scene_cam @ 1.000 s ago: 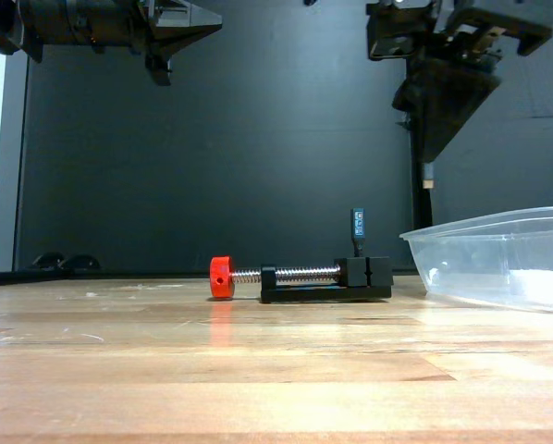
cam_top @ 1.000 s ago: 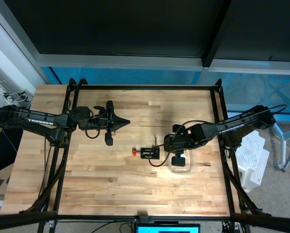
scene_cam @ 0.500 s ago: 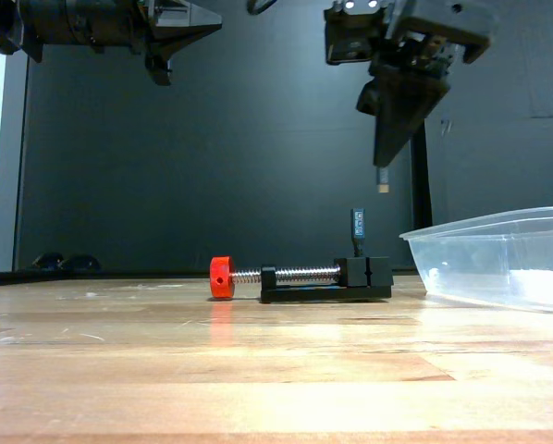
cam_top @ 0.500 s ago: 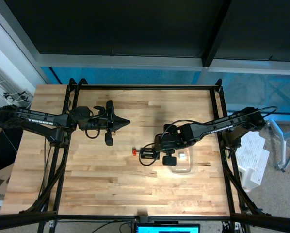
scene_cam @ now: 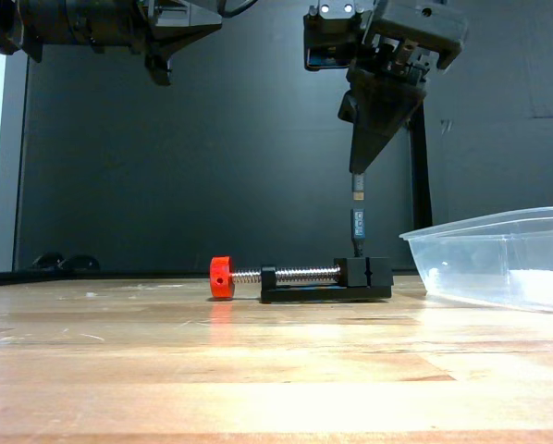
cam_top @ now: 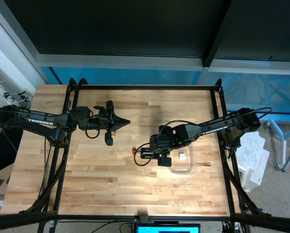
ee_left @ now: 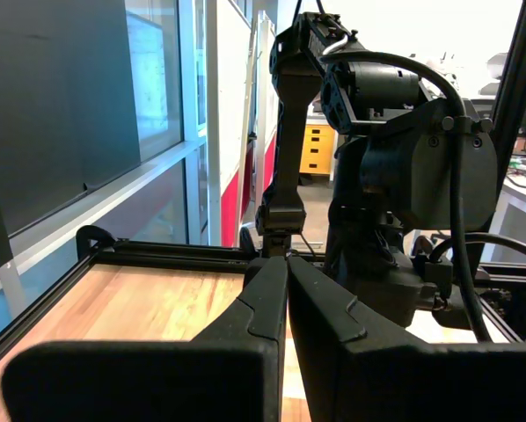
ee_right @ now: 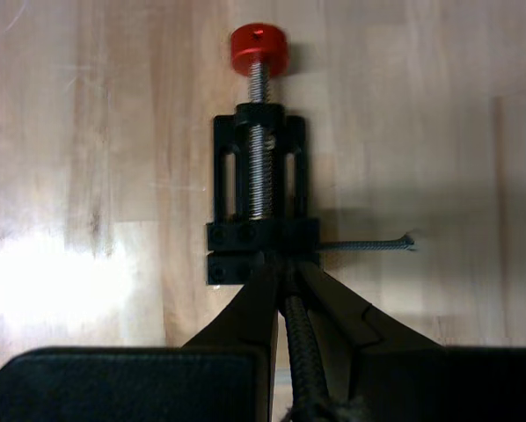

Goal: Pick the usb-c connector and install on the hub

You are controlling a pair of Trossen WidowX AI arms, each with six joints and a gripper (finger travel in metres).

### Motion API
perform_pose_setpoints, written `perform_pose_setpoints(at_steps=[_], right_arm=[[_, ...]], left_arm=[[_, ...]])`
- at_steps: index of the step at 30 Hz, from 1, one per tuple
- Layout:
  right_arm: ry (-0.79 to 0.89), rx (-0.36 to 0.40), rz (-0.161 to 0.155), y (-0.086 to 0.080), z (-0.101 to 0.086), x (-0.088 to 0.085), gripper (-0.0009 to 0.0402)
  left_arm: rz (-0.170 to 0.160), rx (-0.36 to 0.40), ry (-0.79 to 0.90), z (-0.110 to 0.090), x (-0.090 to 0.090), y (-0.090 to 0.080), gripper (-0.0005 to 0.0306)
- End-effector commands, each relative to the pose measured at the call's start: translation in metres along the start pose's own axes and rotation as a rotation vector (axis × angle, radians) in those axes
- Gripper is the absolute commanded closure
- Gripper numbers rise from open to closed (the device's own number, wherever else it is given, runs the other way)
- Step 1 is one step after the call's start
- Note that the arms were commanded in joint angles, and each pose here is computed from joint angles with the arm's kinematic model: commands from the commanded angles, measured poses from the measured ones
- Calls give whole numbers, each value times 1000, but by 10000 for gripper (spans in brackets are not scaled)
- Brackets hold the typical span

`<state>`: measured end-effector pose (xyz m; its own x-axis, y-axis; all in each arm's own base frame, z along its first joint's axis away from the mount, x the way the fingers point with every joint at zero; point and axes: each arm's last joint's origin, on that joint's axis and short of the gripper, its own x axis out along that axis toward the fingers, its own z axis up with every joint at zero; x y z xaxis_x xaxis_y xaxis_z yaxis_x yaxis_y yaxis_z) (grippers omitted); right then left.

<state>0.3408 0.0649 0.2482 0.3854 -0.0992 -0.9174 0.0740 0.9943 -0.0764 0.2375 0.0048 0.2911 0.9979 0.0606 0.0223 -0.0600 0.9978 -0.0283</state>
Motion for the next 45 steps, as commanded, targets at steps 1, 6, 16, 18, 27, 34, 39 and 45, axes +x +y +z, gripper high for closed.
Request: perform_pose_setpoints(at_steps=[1,6,16,18,27,34,39,45], right_arm=[[-2,0,-16,-1,0,0,393],[0,-2,-3,0,0,0,393],[9,-4,-15,0,2,12,393],[8,-3,-14,1,2,12,393],[18,0,14,1,1,12,393],[20,0,15,1,1,13,393],[21,0,15,1,1,13,393],[21,0,15,1,0,14,393]], left_arm=[[0,0,0,0,0,0,300],[0,0,-1,0,0,0,300],[0,0,0,0,0,0,300],[0,0,0,0,0,0,300],[0,0,-1,0,0,0,300],[0,0,-1,0,0,0,300],[0,0,0,0,0,0,300],[0,0,0,0,0,0,300]])
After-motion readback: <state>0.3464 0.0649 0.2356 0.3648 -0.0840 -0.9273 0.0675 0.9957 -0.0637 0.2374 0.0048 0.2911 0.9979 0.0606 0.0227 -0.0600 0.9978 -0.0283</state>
